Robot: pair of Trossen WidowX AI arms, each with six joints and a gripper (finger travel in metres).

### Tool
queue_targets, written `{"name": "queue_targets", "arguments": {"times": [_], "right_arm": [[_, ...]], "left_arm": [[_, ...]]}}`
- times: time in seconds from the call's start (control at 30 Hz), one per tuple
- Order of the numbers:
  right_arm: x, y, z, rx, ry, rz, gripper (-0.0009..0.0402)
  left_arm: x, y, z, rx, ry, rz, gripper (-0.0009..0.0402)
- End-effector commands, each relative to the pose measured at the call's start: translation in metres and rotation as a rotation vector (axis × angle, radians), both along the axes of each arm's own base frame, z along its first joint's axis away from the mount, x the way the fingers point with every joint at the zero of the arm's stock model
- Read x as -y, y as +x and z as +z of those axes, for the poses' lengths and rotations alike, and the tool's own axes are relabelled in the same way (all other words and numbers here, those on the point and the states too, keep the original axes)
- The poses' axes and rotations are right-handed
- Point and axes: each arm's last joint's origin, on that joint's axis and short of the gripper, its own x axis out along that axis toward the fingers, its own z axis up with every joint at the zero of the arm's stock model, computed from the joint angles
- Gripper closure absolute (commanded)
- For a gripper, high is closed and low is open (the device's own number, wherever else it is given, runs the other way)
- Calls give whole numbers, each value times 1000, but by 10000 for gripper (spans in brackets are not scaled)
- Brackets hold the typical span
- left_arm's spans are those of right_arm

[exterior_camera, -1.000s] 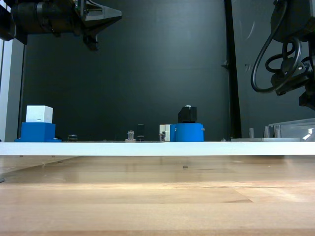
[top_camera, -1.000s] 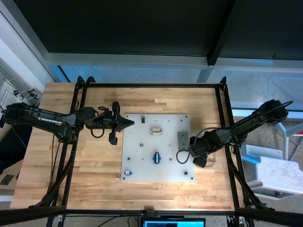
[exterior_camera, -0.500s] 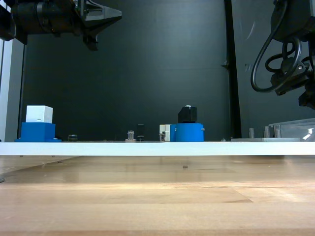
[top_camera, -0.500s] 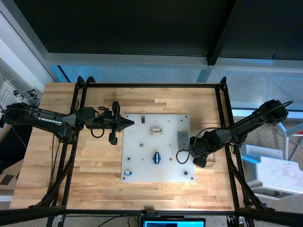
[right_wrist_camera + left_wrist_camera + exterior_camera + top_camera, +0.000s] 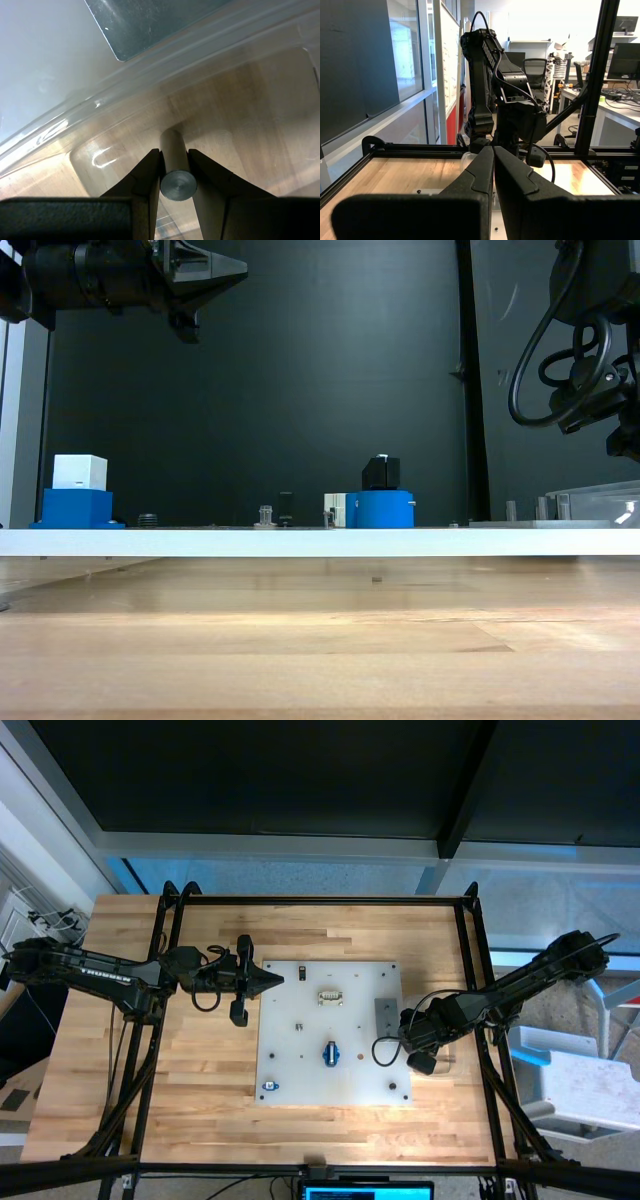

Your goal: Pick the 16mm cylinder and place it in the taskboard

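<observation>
One 16mm cylinder (image 5: 177,184) is clamped by the right gripper (image 5: 174,156) over the clear tray (image 5: 120,127). The left gripper (image 5: 493,156) is seen closed near the taskboard (image 5: 300,1060).

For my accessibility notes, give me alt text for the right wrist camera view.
The right gripper clamps a small grey peg over a clear plastic tray. The left gripper, shut, hangs high by the white board's left edge, outside this view.
</observation>
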Motion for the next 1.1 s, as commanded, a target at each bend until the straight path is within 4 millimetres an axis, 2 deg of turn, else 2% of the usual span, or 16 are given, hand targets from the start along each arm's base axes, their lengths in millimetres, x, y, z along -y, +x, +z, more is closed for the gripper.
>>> {"name": "queue_targets", "arguments": {"times": [0.03,0.43,1.1], "right_arm": [[0,0,1,3,2,0,378],[1,-5,10,9,25,2,381],[3,-8,57,-18,8,3,381]], "left_arm": [[0,0,0,0,0,0,393],[0,0,0,0,0,0,393],[0,0,0,0,0,0,393]]}}
